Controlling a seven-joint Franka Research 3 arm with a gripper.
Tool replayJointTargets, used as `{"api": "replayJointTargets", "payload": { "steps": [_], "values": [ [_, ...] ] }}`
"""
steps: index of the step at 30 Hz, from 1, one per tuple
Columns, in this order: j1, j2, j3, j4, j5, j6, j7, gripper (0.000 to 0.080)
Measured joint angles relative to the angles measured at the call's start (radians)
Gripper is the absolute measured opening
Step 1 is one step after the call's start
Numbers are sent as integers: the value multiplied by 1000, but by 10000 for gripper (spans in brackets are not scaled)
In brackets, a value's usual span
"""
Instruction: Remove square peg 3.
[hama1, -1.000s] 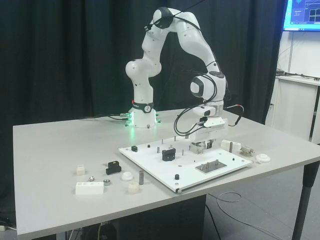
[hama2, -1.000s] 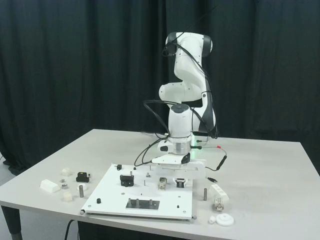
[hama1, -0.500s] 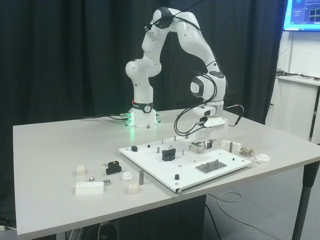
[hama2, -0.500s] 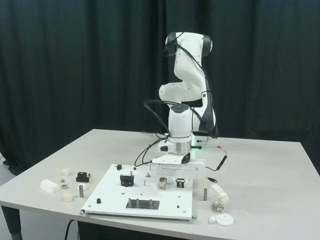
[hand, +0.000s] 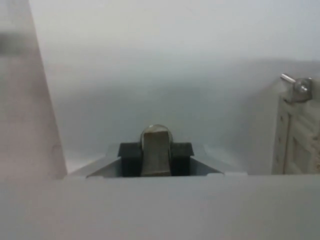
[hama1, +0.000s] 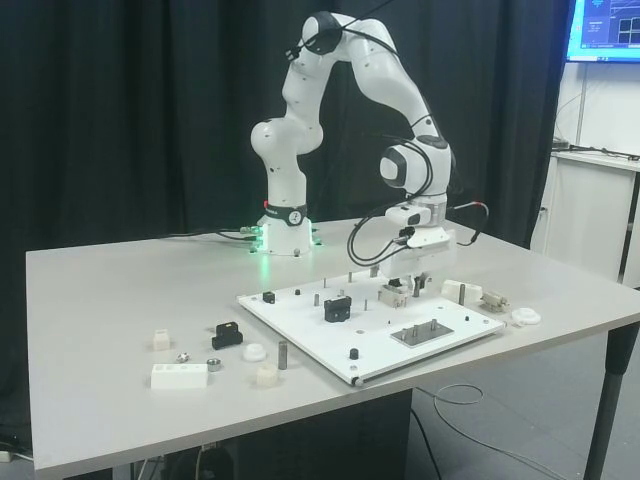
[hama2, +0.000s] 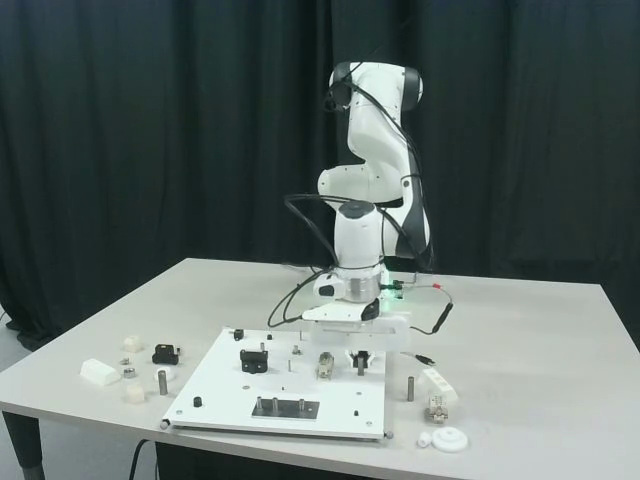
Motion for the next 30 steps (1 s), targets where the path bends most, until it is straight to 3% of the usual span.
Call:
{"api": "replayJointTargets", "payload": {
  "steps": [15, 30],
  "values": [
    [-3, -116, -19, 0, -26, -107, -1, 114],
    [-3, -124, -27, -2, -33, -115, 2, 114]
  ]
}}
